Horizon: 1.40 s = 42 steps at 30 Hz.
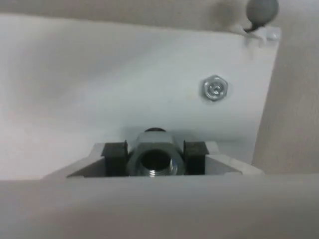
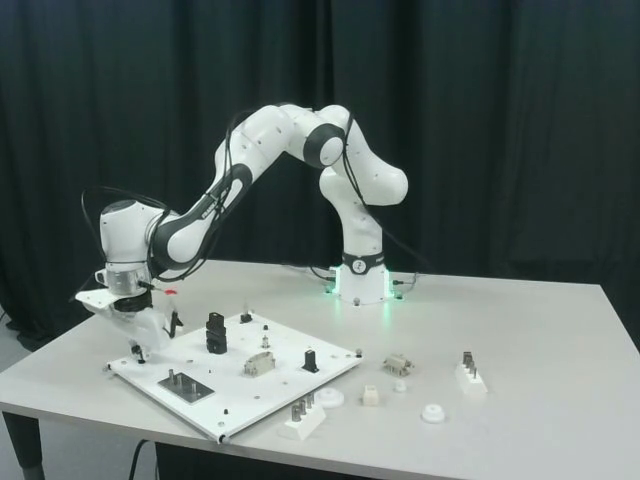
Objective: Insert bolt 4.
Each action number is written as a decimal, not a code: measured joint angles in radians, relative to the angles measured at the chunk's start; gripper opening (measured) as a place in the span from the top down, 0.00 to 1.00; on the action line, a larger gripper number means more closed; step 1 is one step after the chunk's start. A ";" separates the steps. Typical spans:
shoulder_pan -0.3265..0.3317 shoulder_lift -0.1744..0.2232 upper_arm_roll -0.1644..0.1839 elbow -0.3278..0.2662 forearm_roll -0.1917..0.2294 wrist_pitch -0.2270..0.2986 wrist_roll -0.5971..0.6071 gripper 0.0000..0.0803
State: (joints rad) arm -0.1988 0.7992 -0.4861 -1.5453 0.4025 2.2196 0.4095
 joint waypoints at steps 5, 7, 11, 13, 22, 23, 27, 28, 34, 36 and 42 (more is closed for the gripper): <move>0.005 0.001 -0.005 -0.001 -0.004 0.001 0.131 0.71; 0.005 0.001 -0.005 -0.001 -0.004 0.001 0.180 0.71; 0.005 0.001 -0.006 -0.002 -0.003 0.001 0.288 0.71; 0.005 0.001 -0.006 -0.003 -0.003 0.000 0.334 0.71; 0.005 -0.006 -0.006 -0.011 -0.001 -0.001 0.490 0.71; 0.005 -0.007 -0.006 -0.013 0.001 0.000 0.504 0.71; 0.005 -0.008 -0.007 -0.017 0.008 0.005 0.557 0.71; 0.005 -0.009 -0.007 -0.018 0.010 0.007 0.569 0.71; 0.005 -0.011 -0.007 -0.024 0.021 0.017 0.616 0.71; 0.006 -0.011 -0.007 -0.025 0.024 0.022 0.631 0.71; 0.008 -0.011 -0.007 -0.028 0.025 0.030 0.674 0.71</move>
State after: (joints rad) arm -0.1910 0.7885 -0.4935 -1.5731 0.4275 2.2493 1.0837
